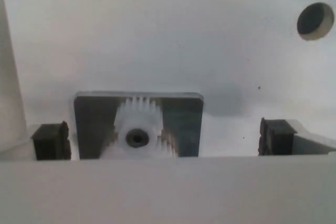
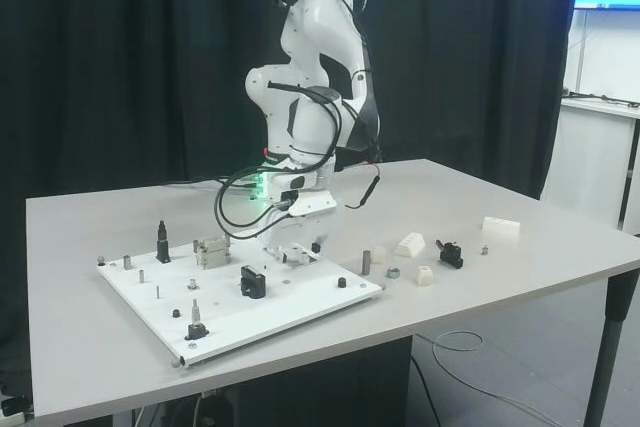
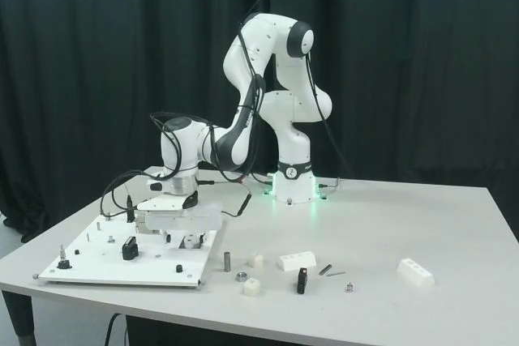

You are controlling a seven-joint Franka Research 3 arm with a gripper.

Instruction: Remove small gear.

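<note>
1. Grey surface (image 2: 520, 247) carrying everything, black curtain behind
2. White arm (image 3: 268, 95) bent over and reaching down to the white board (image 2: 300, 307), green light at the base
3. White board lying flat on the surface, studded with small pegs and black fixtures; round hole (image 1: 315, 21) in the board seen from the wrist
4. Loose white blocks (image 3: 296, 261) and small black and grey parts scattered on the surface beside the board, one more white block (image 3: 415, 271) well apart
5. Claw (image 1: 163, 137) low over the board, spread wide, black fingertips (image 1: 51, 141) standing either side of the grey plate (image 1: 94, 121) and not touching it
6. Grey plate flat on the board, between the fingertips
7. Small gear (image 1: 137, 127), white, seated on the grey plate, dark bore in its middle, teeth visible, a second toothed white part just beside it; not pinched by the claw
</note>
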